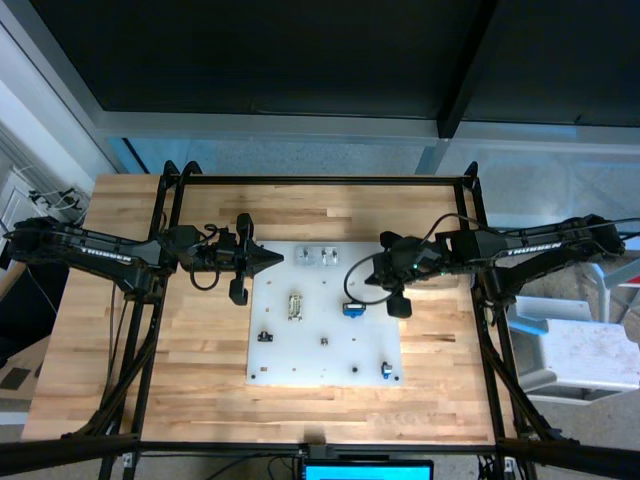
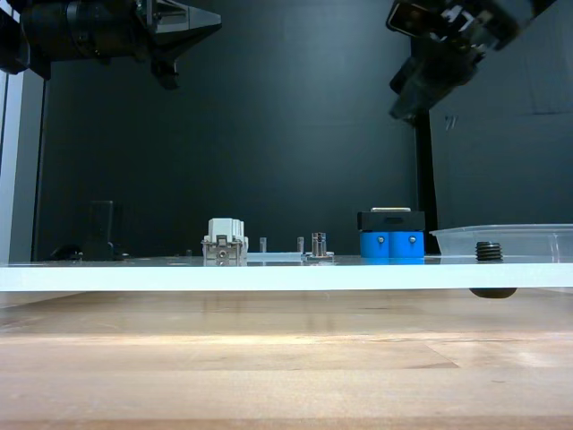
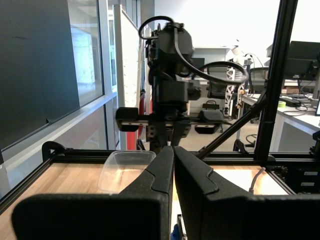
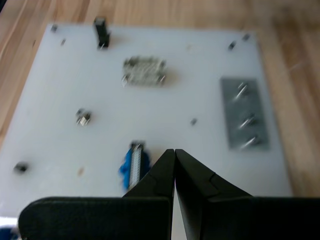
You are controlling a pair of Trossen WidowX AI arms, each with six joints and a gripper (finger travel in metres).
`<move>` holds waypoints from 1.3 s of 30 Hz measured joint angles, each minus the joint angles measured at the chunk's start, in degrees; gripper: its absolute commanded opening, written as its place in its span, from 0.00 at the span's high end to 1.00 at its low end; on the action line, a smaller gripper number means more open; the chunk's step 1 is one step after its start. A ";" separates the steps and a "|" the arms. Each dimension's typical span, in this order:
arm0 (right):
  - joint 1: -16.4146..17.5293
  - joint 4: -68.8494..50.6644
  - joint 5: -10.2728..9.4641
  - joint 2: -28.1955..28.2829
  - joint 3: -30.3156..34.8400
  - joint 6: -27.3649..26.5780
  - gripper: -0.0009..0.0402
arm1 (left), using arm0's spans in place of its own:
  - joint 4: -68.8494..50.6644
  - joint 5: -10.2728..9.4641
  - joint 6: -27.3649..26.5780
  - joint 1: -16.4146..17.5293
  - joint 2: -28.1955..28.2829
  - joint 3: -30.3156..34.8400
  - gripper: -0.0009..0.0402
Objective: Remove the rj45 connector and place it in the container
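Lying on wooden table (image 1: 150, 330), white board (image 1: 310, 345), left jaws, right jaws raised above

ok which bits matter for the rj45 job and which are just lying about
Job: tiny pale rj45 connector, likely in small blue socket; clear plastic container; right gripper, shut, above the white board; left gripper, shut, near its left edge.
Spare: grey multi-pin connector; blue-and-black connector.

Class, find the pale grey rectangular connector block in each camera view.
High view: pale grey connector block left of centre on the white board.
Low view: block left of the blue-and-black connector.
Left wrist view: absent; shut left gripper over board's left edge.
Right wrist view: block beyond shut right gripper, over board's right side.
Shared landmark (three views): blue-and-black connector.
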 measured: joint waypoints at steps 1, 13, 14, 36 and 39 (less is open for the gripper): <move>0.76 -1.25 0.83 0.00 0.20 0.57 0.98 | 0.02 0.00 0.00 0.00 0.00 0.00 0.98; 9.38 -12.44 5.29 0.20 0.52 9.90 0.98 | 0.04 0.00 0.02 0.00 0.00 0.02 0.98; 10.25 -13.05 6.12 0.20 0.52 10.82 0.98 | 0.02 0.00 0.02 0.00 0.00 0.02 0.98; 27.10 -25.92 8.61 8.17 7.93 29.64 0.98 | 0.02 0.00 0.00 0.00 0.00 0.00 0.98; 28.65 -26.18 8.61 10.62 10.36 29.99 0.98 | 0.02 0.00 0.02 0.00 0.00 0.02 0.98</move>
